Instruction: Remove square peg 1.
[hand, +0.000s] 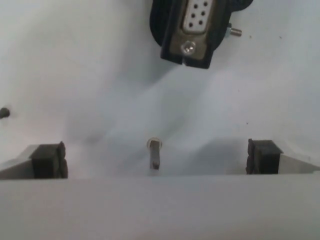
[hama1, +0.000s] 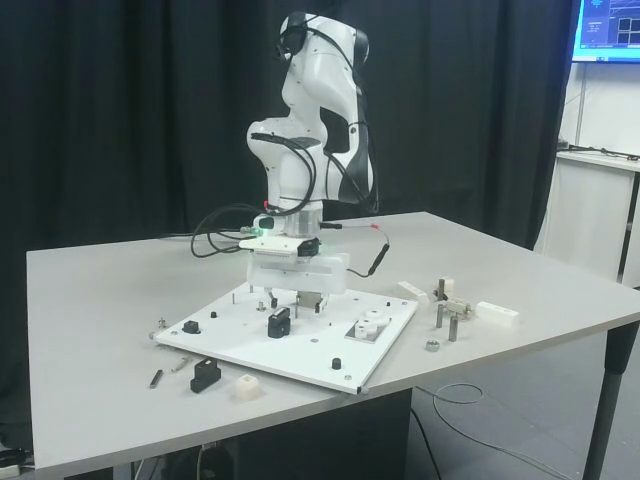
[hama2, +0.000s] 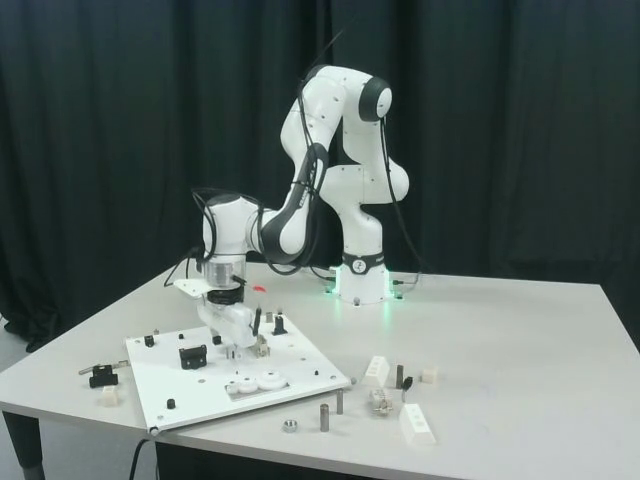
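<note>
My hand is spread wide and empty, low over the white board near the tabletop's front edge, small upright peg between my fingertips, black connector block just beyond.

I see the grey surface carrying a white board. On the board sit a black connector and white gears. Off the board lie a black clip, a white cube, a nut and a white block. Black curtain behind.
</note>
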